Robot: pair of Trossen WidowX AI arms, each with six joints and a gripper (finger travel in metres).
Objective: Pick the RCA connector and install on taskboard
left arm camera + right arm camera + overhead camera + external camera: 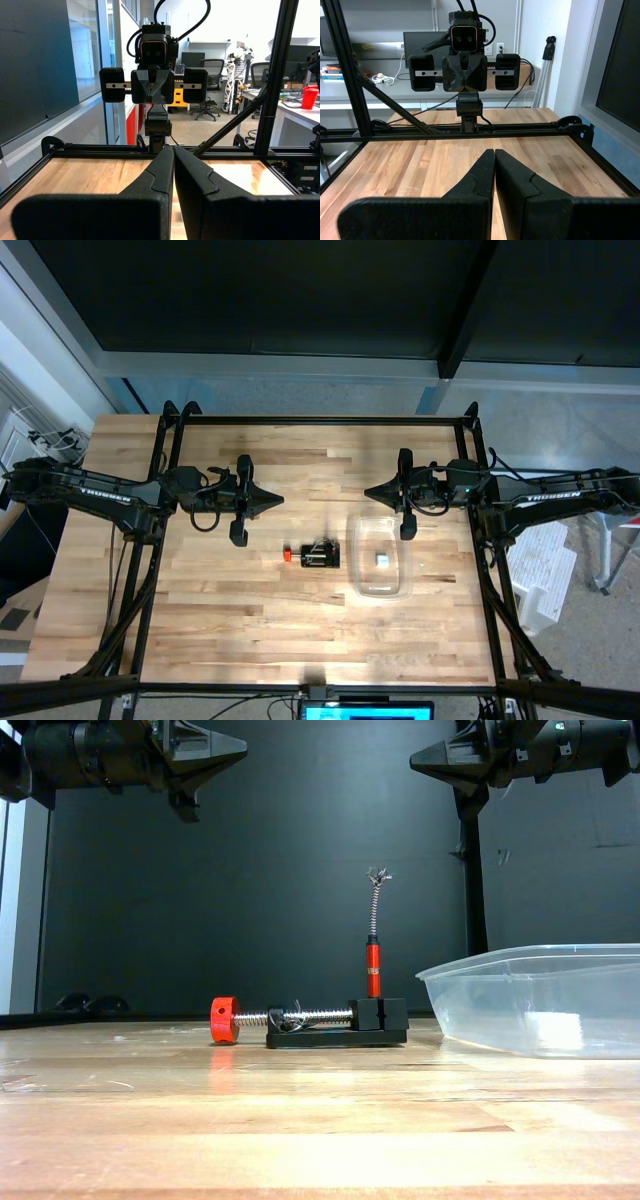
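Two grippers: left gripper [278,502] and right gripper [368,492] hang high above the table, well apart, fingers pressed together on nothing.
Connector [372,965]: upright on the vise [338,1022], unheld, with its cable [375,905] rising from it.
Tray [520,960]: holds only the block [560,1031].
Bearing: connector lies below and nearer than both gripper tips, about midway between them; long axis vertical.
Judgement: appears installed; no grasp called for.

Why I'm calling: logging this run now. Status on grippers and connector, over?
Left gripper shut, high at left. Right gripper shut, empty, high at right. Connector upright on vise, unheld, cable rising. Tray stands apart, no obstruction.
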